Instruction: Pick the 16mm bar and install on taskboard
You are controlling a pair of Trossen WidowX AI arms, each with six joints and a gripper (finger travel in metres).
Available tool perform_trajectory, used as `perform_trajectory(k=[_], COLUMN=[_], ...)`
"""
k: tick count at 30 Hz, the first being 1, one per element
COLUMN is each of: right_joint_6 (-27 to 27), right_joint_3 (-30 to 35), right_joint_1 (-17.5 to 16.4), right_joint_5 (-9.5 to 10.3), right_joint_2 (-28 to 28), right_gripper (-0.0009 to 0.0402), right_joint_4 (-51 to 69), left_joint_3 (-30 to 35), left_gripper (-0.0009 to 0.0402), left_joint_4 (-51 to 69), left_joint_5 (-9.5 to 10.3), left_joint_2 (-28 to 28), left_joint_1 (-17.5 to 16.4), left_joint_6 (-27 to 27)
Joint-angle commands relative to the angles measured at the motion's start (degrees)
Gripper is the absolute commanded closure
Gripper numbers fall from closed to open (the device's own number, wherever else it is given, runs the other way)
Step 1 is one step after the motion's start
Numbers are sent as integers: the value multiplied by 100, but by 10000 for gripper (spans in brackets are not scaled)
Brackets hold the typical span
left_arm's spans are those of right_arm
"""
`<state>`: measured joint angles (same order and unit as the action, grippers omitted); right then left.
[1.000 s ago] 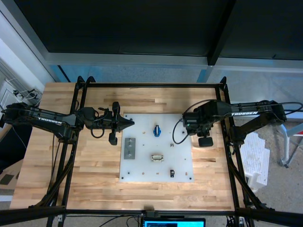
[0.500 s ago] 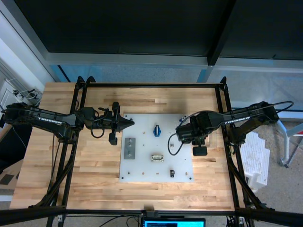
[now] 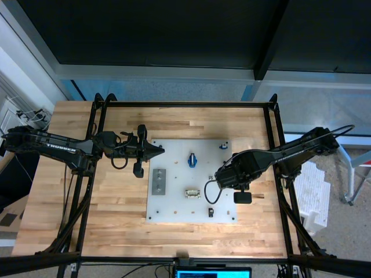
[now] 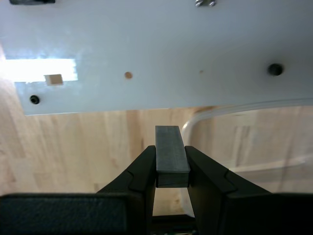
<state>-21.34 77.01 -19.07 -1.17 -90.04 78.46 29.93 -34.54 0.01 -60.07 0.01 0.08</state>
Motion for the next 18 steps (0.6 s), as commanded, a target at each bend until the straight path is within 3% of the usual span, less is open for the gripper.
perform_trajectory(k=[1, 18], right_joint_6=[-199, -846], right_joint_3=[-4, 63], right_joint_1=[-149, -671], right_joint_5=[31, 129], right_joint_2=[-107, -588], right_gripper=[393, 393], right_joint_4=[-81, -564], left_joint_3=[2, 2], left_gripper=[393, 393], left_joint_4=[0, 0], left_joint_5=[0, 0], left_joint_2=[-2, -2], left_joint_1=[-2, 0], left_joint_6=[-2, -2])
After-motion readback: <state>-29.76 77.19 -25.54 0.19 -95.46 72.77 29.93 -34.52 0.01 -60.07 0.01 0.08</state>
